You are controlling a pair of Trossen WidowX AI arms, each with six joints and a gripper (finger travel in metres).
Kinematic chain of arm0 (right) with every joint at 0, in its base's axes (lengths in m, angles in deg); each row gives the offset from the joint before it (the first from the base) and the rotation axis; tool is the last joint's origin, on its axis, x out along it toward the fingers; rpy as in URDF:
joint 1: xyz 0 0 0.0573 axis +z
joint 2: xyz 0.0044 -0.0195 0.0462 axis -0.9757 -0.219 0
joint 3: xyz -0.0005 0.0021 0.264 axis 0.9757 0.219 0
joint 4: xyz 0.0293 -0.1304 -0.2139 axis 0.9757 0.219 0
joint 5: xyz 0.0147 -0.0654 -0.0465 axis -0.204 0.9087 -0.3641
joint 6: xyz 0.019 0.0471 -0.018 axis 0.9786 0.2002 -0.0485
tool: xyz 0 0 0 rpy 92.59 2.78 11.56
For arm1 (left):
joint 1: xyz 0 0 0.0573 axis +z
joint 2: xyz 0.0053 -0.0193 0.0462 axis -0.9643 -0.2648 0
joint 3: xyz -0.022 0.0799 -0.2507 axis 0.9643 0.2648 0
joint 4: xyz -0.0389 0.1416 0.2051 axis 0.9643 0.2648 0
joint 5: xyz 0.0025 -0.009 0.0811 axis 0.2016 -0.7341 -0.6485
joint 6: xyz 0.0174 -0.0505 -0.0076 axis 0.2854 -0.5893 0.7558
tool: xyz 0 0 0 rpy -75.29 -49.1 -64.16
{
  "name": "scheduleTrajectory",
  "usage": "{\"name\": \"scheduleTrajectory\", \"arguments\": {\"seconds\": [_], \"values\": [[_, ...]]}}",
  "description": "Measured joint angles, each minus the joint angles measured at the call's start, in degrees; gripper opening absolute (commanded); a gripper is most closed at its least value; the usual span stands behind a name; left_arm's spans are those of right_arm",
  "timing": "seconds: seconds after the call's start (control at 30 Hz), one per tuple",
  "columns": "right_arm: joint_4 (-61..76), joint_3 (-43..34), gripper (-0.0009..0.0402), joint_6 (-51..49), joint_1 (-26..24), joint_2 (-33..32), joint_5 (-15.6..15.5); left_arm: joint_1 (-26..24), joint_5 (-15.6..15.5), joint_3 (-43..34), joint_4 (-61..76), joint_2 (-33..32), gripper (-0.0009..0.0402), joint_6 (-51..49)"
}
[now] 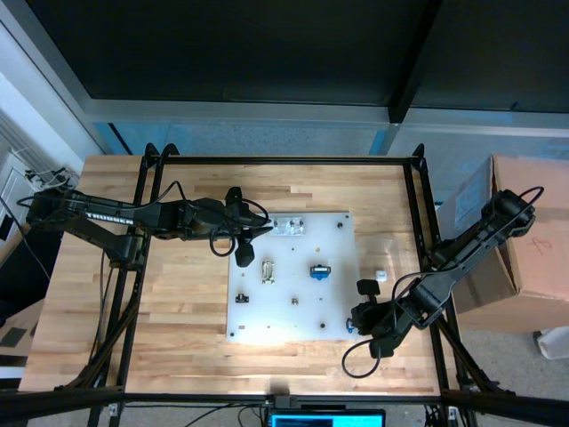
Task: Pick the RJ45 connector and install on the taskboard
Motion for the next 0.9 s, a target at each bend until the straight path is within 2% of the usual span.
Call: {"name": "scheduleTrajectory", "arguments": {"seconds": [0.33, 0.4, 0.67, 0.9], "values": [[0.9, -1.2, 0.0055, 0.0, 0.0, 0.1, -0.3, 0.0, 0.0, 0.0, 0.0, 0.0, 0.0069, 0.0], [1.9, -1.1, 0.0069, 0.0, 0.0, 0.0, -1.4, 0.0, 0.0, 0.0, 0.0, 0.0, 0.0069, 0.0], [1.9, -3.0, 0.0128, 0.3, -0.2, 1.2, -0.3, 0.0, 0.0, 0.0, 0.0, 0.0, 0.0069, 0.0], [7.1, -6.0, 0.0170, 1.0, -0.3, 3.6, 0.1, 0.0, 0.0, 0.0, 0.0, 0.0, 0.0069, 0.0]]}}
